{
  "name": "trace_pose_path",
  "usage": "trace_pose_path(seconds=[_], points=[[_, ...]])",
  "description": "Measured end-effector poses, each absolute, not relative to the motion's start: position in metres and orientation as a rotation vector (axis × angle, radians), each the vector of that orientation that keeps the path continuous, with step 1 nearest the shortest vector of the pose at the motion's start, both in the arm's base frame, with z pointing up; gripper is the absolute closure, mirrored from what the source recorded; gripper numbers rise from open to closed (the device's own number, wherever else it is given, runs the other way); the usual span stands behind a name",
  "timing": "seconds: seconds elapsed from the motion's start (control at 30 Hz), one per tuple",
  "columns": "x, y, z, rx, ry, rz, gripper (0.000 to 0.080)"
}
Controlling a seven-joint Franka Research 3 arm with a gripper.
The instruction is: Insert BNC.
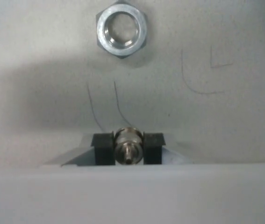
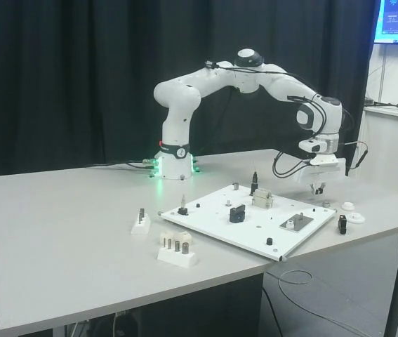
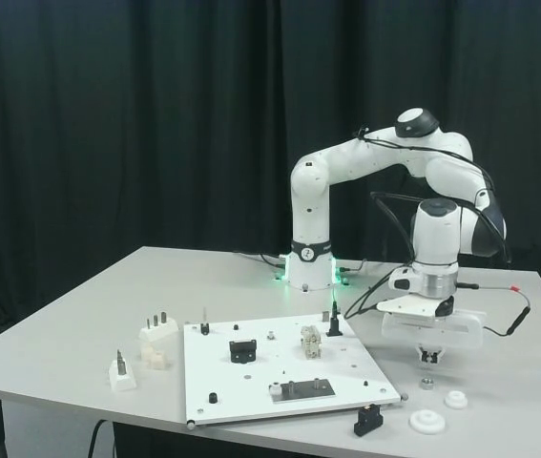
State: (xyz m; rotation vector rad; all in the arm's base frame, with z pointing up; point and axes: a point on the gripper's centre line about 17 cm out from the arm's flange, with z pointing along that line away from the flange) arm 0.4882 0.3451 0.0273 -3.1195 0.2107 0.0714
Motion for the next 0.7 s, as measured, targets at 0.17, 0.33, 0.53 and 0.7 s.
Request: trace_pose_path(seconds=[0.17, 0.33, 0.53, 0.7], points=[[0.488, 0.345, 0.033, -3.117, 0.212, 0.078, 0.0677], [0.488, 0.345, 0.036, -3.113, 0.213, 0.081, 0.0677], [0.488, 0.346, 0.038, -3.112, 0.212, 0.082, 0.0677], [0.488, 0.347, 0.039, -3.111, 0.209, 0.080, 0.0677]])
